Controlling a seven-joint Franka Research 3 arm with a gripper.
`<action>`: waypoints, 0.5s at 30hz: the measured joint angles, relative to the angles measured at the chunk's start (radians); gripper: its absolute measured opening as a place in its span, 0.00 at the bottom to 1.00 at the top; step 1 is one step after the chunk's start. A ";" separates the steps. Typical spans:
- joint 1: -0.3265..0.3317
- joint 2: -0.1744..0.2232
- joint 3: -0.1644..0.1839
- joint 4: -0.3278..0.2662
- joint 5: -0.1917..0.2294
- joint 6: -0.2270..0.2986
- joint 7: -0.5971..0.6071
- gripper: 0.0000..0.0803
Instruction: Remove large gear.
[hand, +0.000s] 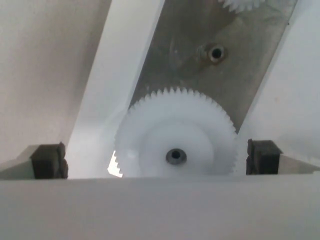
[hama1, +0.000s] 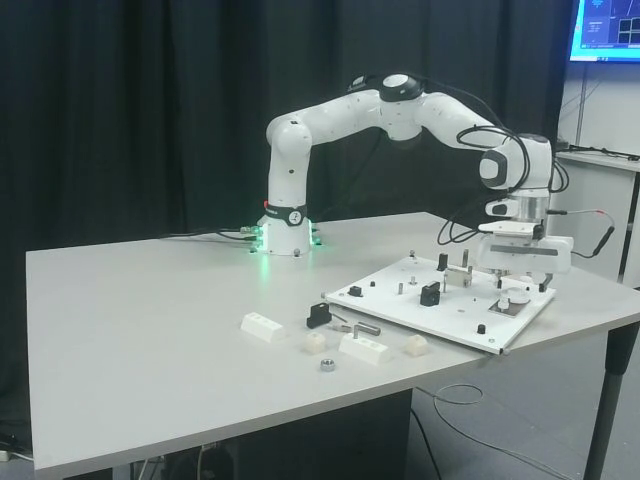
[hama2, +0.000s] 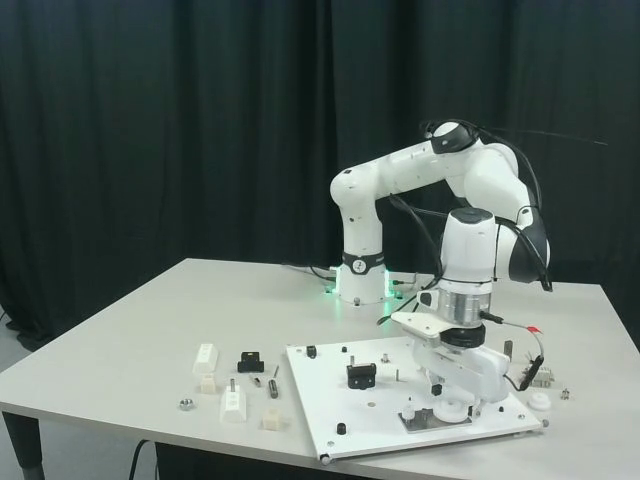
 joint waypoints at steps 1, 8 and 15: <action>-0.002 0.000 0.000 0.001 0.000 -0.004 0.000 1.00; -0.012 0.000 0.000 0.008 0.000 -0.024 0.000 1.00; -0.020 0.000 0.005 0.016 0.000 -0.031 0.000 1.00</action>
